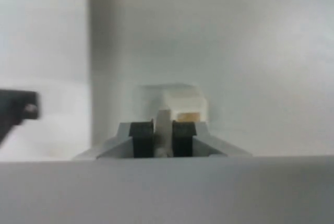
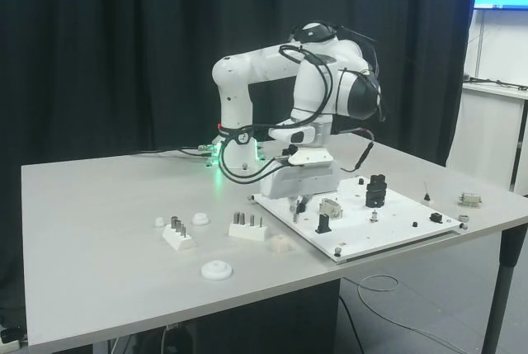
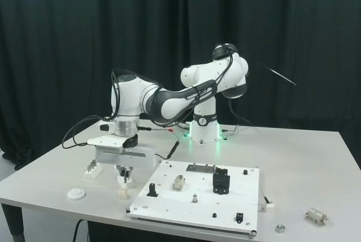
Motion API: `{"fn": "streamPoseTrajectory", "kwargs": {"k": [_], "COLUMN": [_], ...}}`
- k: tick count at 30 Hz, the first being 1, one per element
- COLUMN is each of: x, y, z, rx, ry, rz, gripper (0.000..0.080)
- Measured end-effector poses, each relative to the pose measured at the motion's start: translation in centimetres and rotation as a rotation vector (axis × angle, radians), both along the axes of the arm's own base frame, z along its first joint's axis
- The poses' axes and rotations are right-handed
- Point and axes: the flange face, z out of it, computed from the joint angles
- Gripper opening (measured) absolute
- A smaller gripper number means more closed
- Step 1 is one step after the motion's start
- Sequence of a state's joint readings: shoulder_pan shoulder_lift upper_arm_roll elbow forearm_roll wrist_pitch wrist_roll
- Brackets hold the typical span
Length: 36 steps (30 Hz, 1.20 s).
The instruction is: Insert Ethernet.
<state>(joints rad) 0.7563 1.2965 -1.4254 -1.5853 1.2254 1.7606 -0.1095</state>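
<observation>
The white arm [image 2: 272, 73] reaches low over the near corner of the white board [image 2: 388, 226] on the grey table [image 2: 99, 222]; its gripper [image 1: 163, 139] is pinched shut on a small white Ethernet plug [image 1: 182, 106], just above the board

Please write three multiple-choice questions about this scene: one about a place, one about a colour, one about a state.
1. Where does the round white disc lie? A on the floor; B on the grey table; C on a chair.
2. Which colour is the light at the arm's base? A white; B green; C black.
3. How is the claw? A wide open; B shut on a small white part; C out of view.
Answers: B, it rests on the tabletop; B, a green glow; B, black pads squeeze the part.
</observation>
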Motion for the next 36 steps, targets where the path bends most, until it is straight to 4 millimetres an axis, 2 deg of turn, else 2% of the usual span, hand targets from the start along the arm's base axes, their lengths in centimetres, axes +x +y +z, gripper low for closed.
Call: {"fn": "streamPoseTrajectory", "kwargs": {"k": [9,19,26,36], "x": [2.0,4.6,6.3,8.0], "y": [3.2,8.7,13.9,22.9], "z": [1.6,3.0,3.5,3.7], "rx": [0.061,0.114,0.144,0.181], "ry": [-0.017,-0.035,-0.049,-0.050], "rz": [-0.005,-0.017,-0.031,-0.068], "gripper": [0.0071,0.0071,0.0071,0.0071]}}
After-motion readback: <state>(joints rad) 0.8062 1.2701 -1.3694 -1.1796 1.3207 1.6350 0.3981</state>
